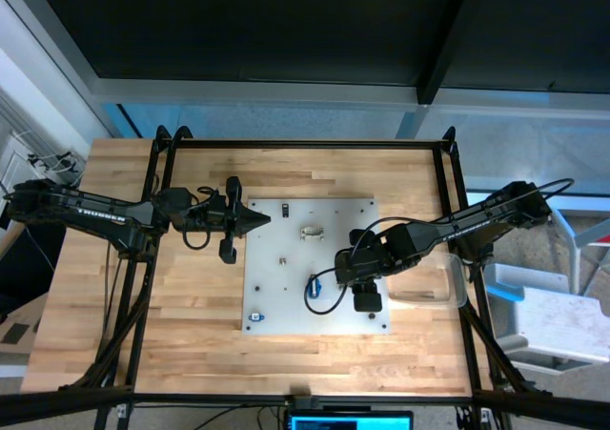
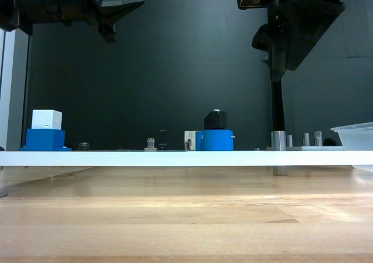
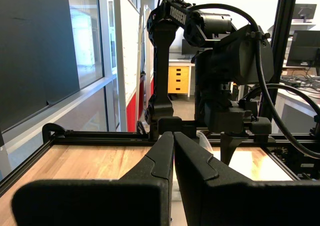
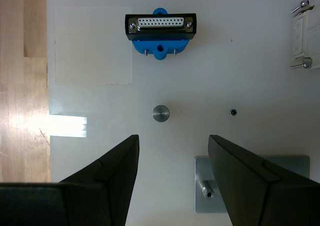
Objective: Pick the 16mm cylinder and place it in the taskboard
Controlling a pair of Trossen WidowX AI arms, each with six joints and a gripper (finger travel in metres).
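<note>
Cylinder (image 4: 161,113) stands in taskboard (image 4: 260,50) (fingers (image 4: 115,166) apart).

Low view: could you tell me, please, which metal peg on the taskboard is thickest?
The leftmost cylinder, below the open right gripper; the three pegs beside it are thinner. The shut left gripper hangs at the taskboard's left edge.

Two grippers (image 1: 264,218) (image 4: 173,139), one taskboard (image 1: 286,296), one tray (image 1: 461,279)

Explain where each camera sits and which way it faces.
High: above near edge, looking down on taskboard; left gripper at its left edge, right gripper over its right part.
Low: table height, level along the board; both grippers above.
Left wrist: along shut fingers toward the right arm.
Right wrist: straight down between open fingers onto the cylinder.
Low and right wrist likely share that cylinder.
</note>
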